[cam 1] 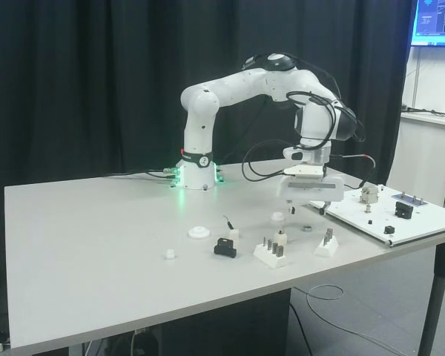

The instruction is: Pick Ethernet.

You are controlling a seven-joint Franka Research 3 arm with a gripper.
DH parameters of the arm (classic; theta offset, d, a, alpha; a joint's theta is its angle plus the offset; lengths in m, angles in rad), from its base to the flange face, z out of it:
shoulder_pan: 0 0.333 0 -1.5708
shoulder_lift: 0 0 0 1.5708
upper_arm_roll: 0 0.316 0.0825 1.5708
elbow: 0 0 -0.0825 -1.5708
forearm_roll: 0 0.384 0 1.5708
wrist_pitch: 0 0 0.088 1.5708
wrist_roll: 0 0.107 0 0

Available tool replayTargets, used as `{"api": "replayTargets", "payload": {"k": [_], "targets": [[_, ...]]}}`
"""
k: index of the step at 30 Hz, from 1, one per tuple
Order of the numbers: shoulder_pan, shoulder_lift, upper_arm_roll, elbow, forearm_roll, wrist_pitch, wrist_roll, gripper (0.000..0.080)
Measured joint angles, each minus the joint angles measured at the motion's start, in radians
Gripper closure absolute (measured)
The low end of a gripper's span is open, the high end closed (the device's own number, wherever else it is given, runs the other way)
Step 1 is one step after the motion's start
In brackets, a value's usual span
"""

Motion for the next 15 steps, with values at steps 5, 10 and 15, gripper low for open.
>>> {"api": "replayTargets", "payload": {"k": [5, 10, 15], "targets": [[0.002, 0.0, 0.0, 0.0, -0.005, -0.001, 0.0, 0.0003], [0.006, 0.0, -0.001, 0.0, -0.011, -0.001, -0.013, 0.0003], [0.01, 0.0, -0.003, 0.001, -0.019, -0.001, -0.037, 0.0003]]}}
